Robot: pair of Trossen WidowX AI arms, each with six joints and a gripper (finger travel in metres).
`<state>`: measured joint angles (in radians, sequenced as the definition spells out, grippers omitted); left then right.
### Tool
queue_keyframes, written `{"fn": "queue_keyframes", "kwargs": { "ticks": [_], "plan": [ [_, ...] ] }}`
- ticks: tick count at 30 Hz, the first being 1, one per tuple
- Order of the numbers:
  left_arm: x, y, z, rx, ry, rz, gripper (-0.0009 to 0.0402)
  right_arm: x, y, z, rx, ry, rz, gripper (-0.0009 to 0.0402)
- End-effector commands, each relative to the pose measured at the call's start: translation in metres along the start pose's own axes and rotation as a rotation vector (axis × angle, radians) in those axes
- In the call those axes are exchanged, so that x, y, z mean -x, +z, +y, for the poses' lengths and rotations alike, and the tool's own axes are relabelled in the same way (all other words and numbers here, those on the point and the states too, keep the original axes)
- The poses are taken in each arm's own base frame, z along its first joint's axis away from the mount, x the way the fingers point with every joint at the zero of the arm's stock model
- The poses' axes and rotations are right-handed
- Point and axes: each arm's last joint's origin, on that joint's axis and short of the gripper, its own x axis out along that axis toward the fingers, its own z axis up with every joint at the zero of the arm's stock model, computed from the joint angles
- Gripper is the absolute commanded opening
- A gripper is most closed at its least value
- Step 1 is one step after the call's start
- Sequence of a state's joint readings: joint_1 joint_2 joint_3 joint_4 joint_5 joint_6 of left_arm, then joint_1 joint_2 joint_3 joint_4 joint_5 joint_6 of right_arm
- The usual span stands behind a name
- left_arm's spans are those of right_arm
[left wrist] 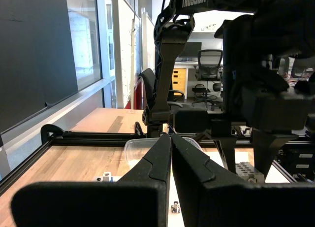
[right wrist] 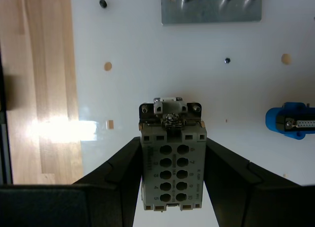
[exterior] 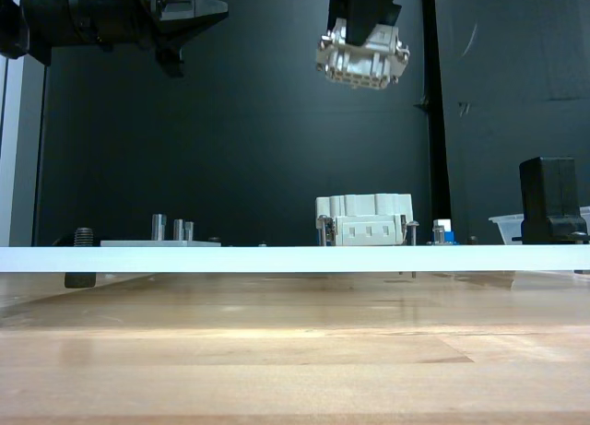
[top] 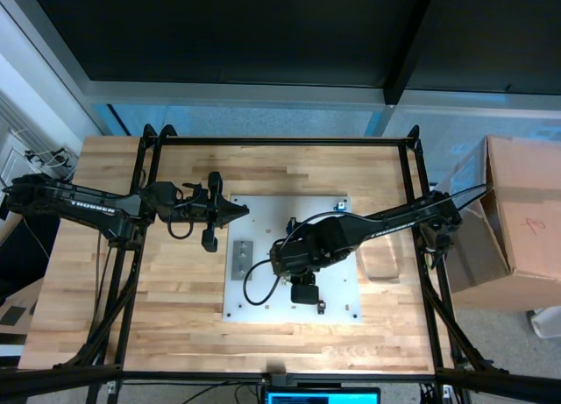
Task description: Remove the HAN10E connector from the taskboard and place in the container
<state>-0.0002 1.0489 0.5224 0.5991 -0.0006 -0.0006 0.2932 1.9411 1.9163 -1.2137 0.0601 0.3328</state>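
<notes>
One HAN10E connector (exterior: pixel 362 58) hangs clamped in right pincer (right wrist: pixel 172 155) above taskboard (top: pixel 263 213); left pincer (left wrist: pixel 171 141), closed, over its edge.

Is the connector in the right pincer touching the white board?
Apart: low view shows the beige-grey HAN10E connector, clamped in the right pincer, high above the white taskboard; left pincer, shut, hovers leftward.

left gripper (left wrist: pixel 171 141): fingers (left wrist: pixel 153 164) pressed together, pointing level, arm stretched inward high over the worktop (top: pixel 193 334) | right gripper (right wrist: pixel 172 153): pointing straight down, fingers (right wrist: pixel 118 170) clamped on the HAN10E connector (exterior: pixel 361 61) between them, held high
</notes>
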Motion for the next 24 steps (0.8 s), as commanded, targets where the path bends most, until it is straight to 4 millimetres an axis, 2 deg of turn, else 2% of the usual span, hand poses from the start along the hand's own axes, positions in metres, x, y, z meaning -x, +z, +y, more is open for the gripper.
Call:
{"fn": "queue_keyframes", "kwargs": {
  "ticks": [1,10,24],
  "plan": [
    [0.000,0.000,0.000,0.000,0.000,-0.001,0.0000,0.000,-0.002,0.000,-0.002,0.001,-0.002,0.0000],
    [0.000,0.000,0.000,0.000,0.000,0.000,0.0000,-0.003,-0.023,-0.005,-0.020,-0.004,0.016,0.0000],
    [0.000,0.000,0.000,0.000,0.000,0.000,0.0000,-0.005,-0.090,-0.029,-0.080,-0.007,0.012,0.0000]
  ]
}}
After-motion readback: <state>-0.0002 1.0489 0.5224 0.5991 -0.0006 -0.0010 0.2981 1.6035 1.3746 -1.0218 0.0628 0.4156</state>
